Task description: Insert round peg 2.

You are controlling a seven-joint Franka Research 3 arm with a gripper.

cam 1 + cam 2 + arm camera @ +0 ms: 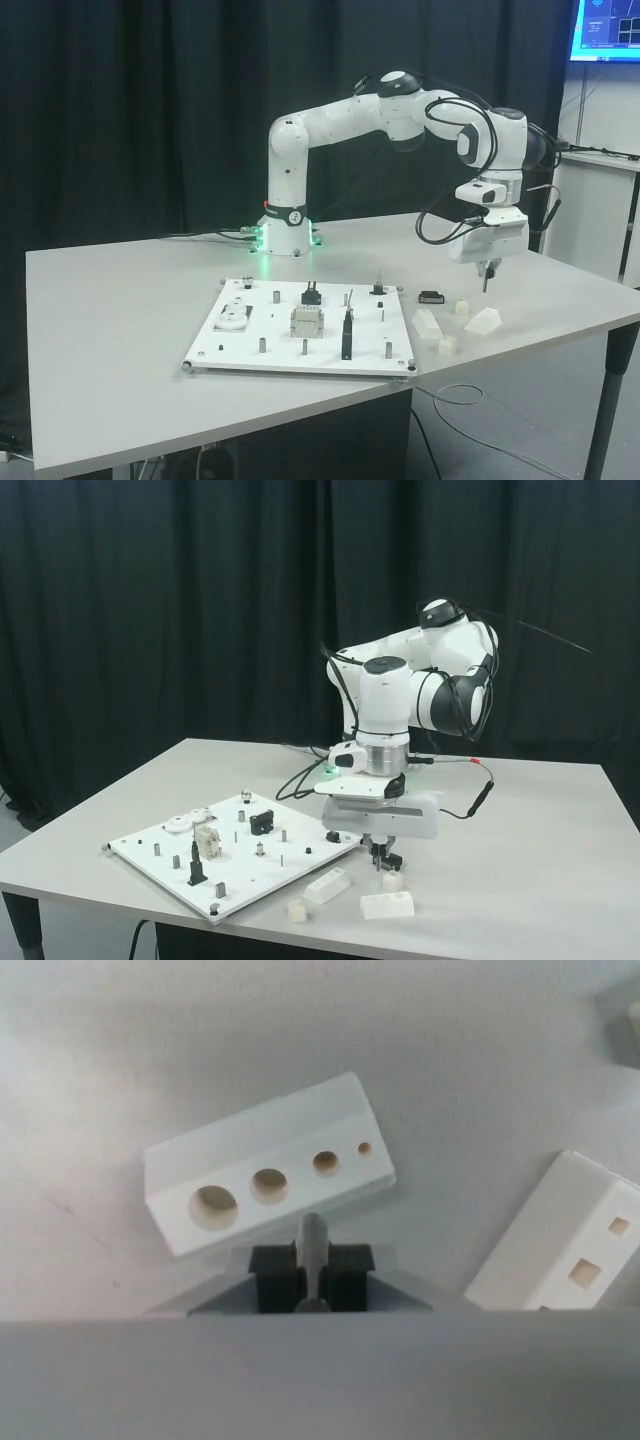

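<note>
A white block with a row of round holes of shrinking size lies on the grey table. My gripper hangs above its near edge, black fingers shut on a thin grey round peg that points down. The peg tip is off the block, short of the holes and nearest the two middle ones. In the first room view the gripper holds the peg above the block at the table's right. In the second room view the gripper hovers over that block.
A second white block with square holes lies close beside the first. Two small white pieces sit nearby. A white task board with several fixtures lies to the left. The table's front edge is close.
</note>
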